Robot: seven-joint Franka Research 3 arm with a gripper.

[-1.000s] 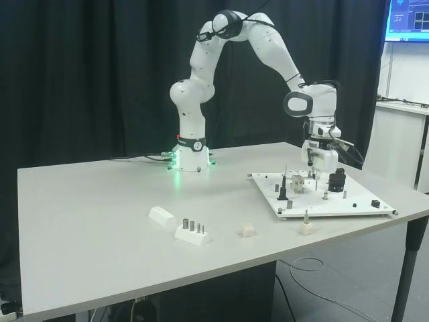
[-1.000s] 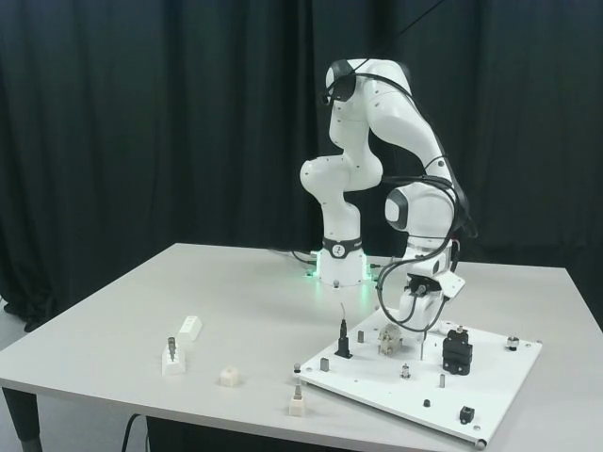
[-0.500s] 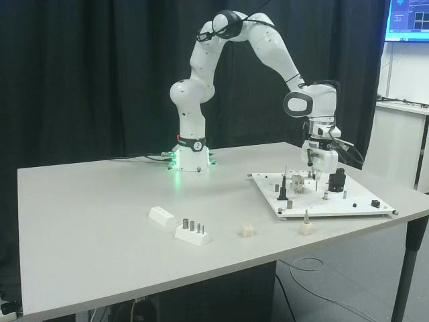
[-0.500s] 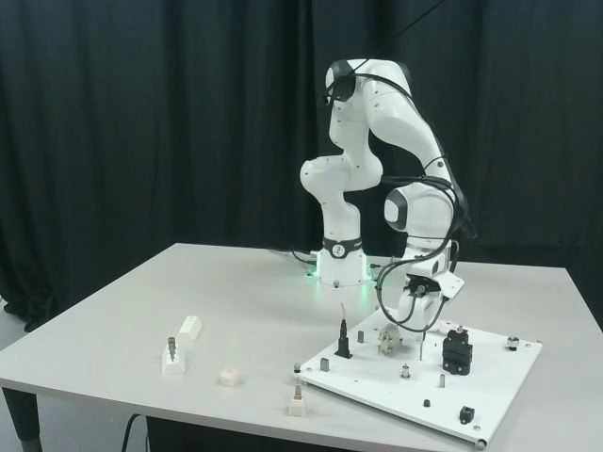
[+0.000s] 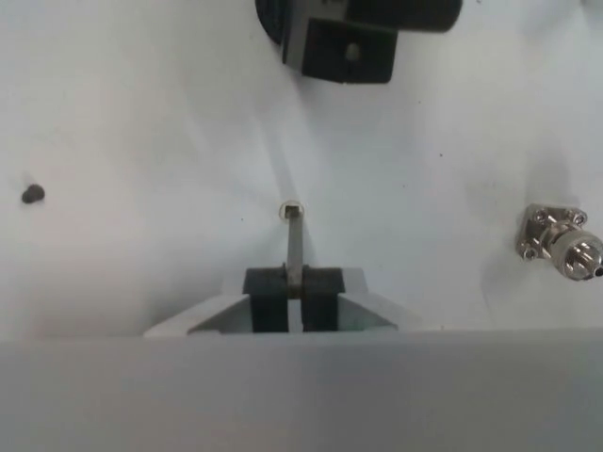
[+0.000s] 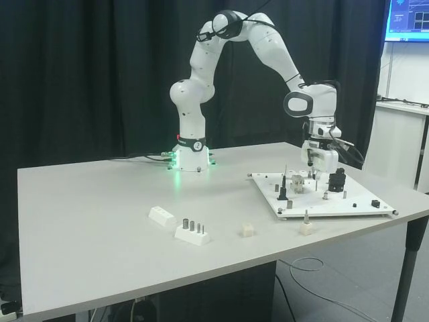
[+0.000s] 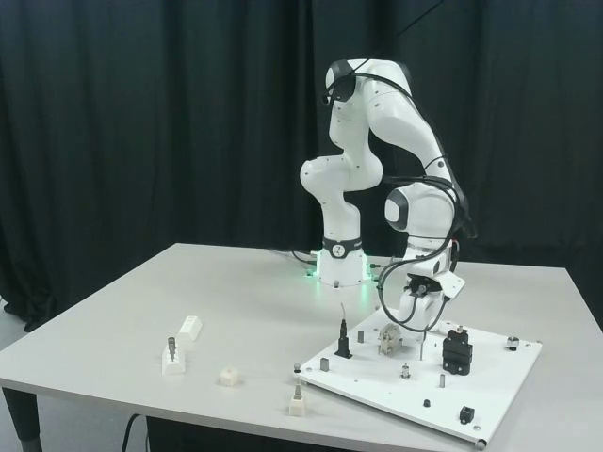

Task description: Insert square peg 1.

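Clearly, the peg (image 5: 293, 247) is clamped between the two black pads (image 5: 267, 299) of the gripper (image 5: 293, 299), which is clenched on its upper end. In the wrist view the thin grey shaft is held upright, and its lower tip is seen at a small hole (image 5: 291, 209) in the white board (image 5: 141, 113). Whether the tip has entered the hole or only rests at its mouth cannot be told, since the tip covers the opening.

In both room views the gripper (image 7: 415, 315) is placed low over the board (image 7: 490, 395), near its middle, with the black block (image 7: 457, 350) just beside it and the upright black post (image 7: 343, 341) on the other side. The peg (image 7: 421, 337) is seen as a thin line running from the fingers down to the board.

As a judgement, the pick-up and the carry to the board are done, and alignment over the hole appears complete or nearly so. Most of the shaft is seen above the board surface, so the pressing down is judged to be left, followed by release and withdrawal.

Well apart from the board, a white holder (image 6: 192, 233) with spare pegs, a plain white block (image 6: 161, 216) and a small cube (image 6: 247, 231) lie untouched on the table (image 6: 87, 201), and another small holder (image 6: 306, 227) sits just beside the board's near edge.
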